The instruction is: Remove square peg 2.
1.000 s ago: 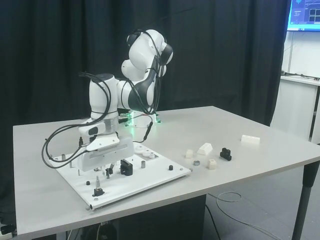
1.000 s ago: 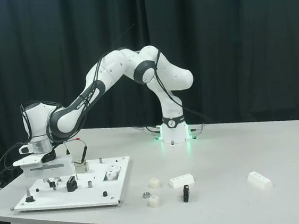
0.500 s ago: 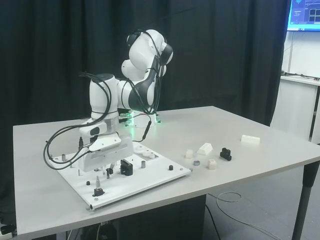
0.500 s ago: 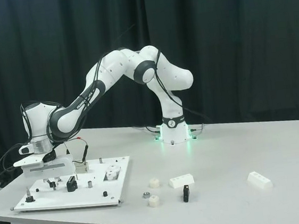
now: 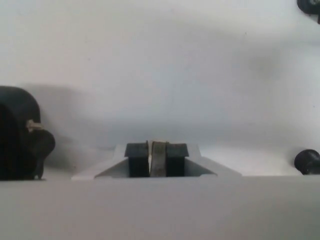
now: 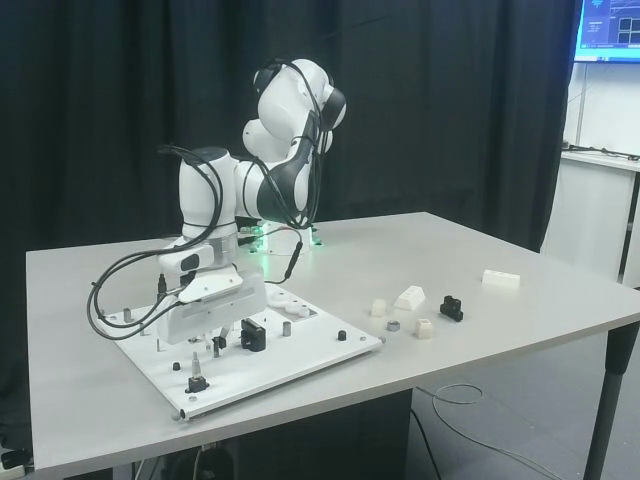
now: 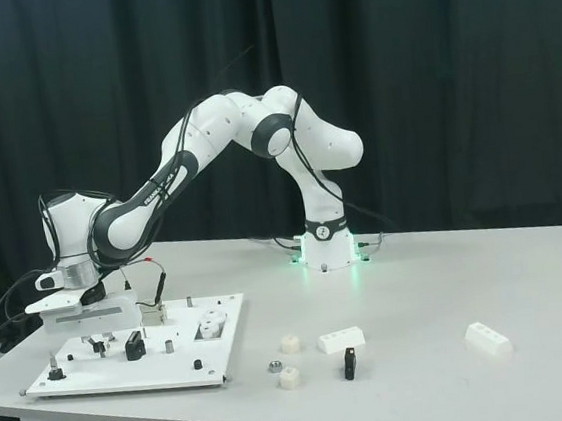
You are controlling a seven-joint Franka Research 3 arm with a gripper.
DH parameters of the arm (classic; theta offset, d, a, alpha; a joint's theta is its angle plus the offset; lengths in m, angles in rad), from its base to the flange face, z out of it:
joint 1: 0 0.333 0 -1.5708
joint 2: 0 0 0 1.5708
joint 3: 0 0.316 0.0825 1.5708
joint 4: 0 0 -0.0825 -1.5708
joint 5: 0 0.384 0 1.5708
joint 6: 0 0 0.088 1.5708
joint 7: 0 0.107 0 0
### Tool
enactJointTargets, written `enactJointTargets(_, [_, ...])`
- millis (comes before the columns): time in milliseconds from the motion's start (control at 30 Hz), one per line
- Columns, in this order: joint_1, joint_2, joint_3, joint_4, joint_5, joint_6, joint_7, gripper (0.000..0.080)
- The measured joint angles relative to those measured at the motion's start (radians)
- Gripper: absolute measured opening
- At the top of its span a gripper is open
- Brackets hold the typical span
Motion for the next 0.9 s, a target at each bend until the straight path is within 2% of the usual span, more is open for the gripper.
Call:
enactJointTargets(500, [-0.002, 0.001, 0.0, 0.003, 0.0, -0.004, 0.027, 0.0065])
enactJointTargets(900, [-0.009, 0.012, 0.0, 0.027, 0.001, -0.031, 0.059, 0.0065])
